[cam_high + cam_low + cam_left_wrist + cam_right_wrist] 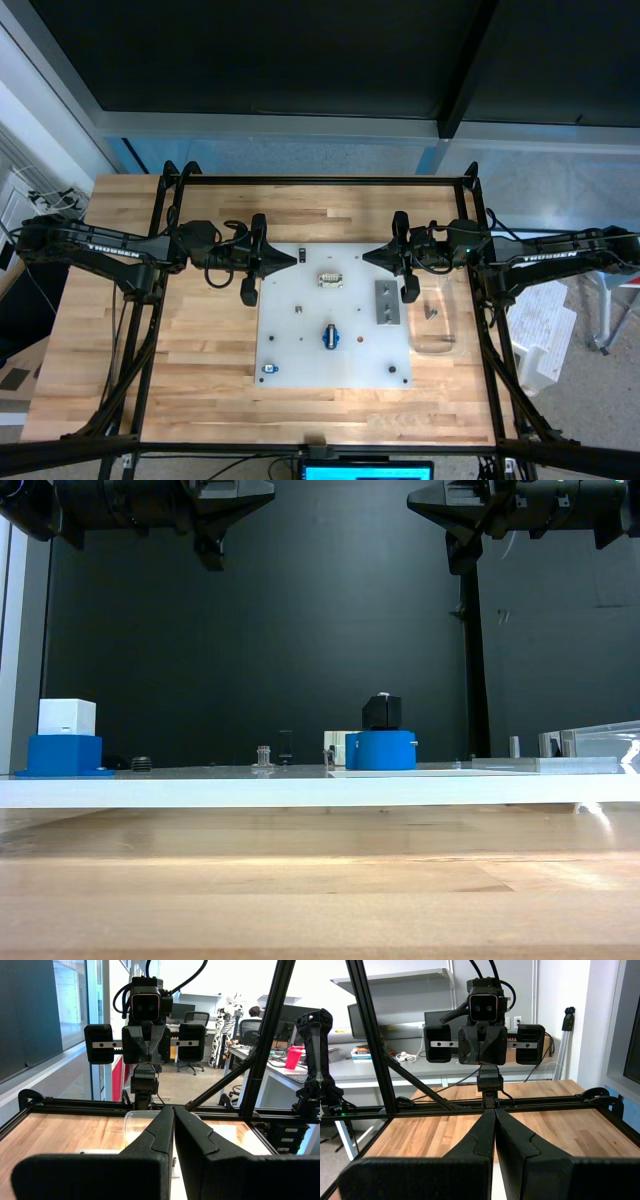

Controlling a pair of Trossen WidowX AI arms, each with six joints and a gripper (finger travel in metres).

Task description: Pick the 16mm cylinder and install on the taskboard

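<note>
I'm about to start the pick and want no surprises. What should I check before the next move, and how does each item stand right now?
1. Location of the cylinder: ok. It lies in the tray, just right of the board.
2. Readiness of the right gripper: not ok. It is shut and empty, high over the board's far edge, so open it first.
3. Clearance from the left gripper: ok. It is shut and empty, high over the board's far left part.
4. Way down to the tray: ok. Nothing seems to stand between.
5. Target hole: cannot tell. The board shows several small holes.
</note>
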